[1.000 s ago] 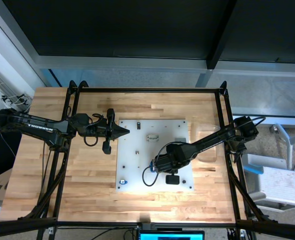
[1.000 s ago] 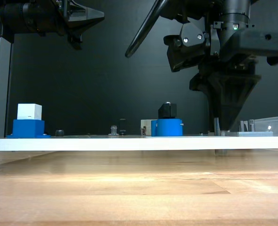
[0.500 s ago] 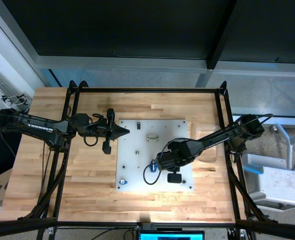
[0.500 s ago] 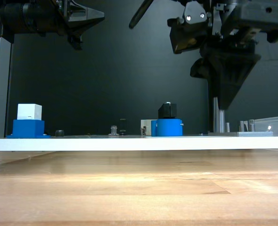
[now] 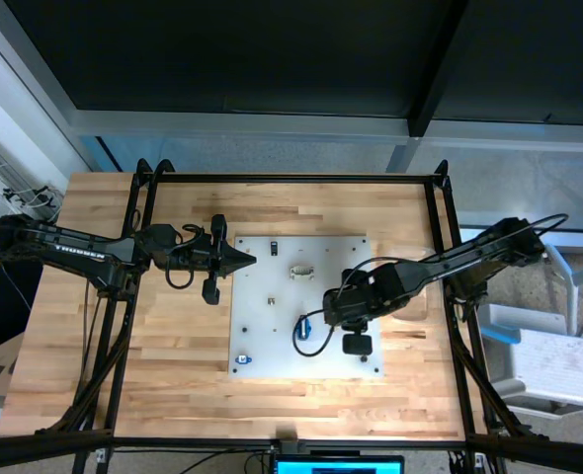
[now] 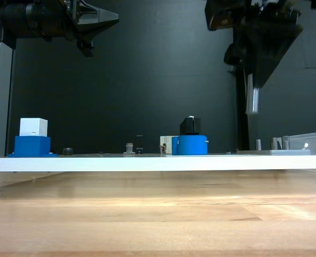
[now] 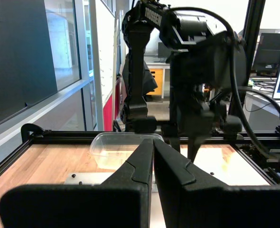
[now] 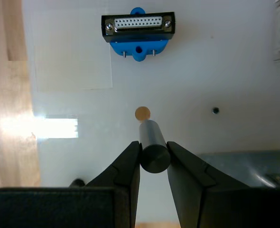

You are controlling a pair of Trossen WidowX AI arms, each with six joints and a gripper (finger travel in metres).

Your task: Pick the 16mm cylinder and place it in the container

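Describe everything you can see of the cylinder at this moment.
The cylinder is a smooth round metal peg, dark grey with a bright sheen and a flat end face. It hangs upright, its upper end clamped between the fingers of the right gripper, its lower end well above the white board, touching nothing else. A small round hole in the board lies nearly under it. The left gripper is shut, parked high by the board's left edge.
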